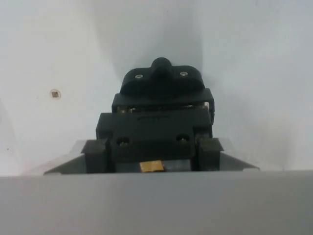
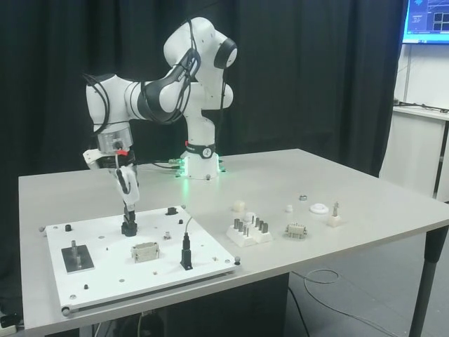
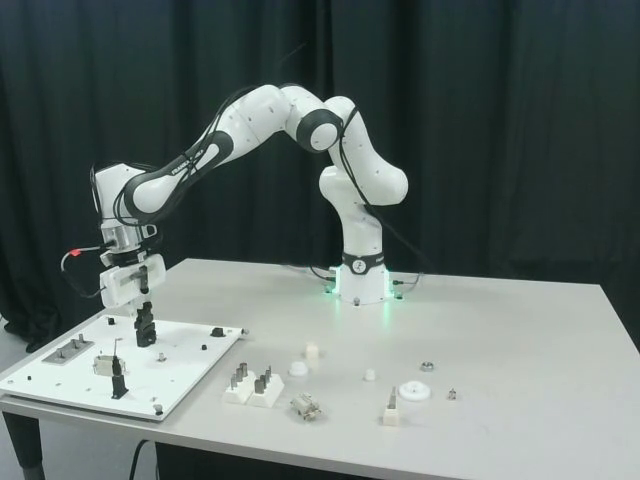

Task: Insert D-SUB.

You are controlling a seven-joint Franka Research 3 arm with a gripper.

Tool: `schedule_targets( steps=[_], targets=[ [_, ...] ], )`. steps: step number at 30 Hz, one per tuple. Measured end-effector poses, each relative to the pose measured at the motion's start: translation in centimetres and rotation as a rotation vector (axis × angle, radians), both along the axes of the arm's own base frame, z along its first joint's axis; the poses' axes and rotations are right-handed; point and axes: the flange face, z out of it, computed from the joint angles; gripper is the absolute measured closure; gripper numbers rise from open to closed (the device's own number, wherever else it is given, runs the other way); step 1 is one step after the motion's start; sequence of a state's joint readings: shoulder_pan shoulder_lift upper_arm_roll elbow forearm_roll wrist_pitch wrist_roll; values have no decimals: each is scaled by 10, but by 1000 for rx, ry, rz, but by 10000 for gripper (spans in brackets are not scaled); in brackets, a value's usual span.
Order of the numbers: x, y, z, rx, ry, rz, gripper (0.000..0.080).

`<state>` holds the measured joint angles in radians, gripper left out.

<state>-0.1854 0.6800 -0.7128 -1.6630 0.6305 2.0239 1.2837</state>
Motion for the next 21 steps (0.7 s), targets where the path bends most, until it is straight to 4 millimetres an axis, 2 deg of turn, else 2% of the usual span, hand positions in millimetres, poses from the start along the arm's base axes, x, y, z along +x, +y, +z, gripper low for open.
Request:
schedule_targets(
  steps=[21],
  targets=[
    [-4,-3,-3,19,5,-21,422]
  ],
)
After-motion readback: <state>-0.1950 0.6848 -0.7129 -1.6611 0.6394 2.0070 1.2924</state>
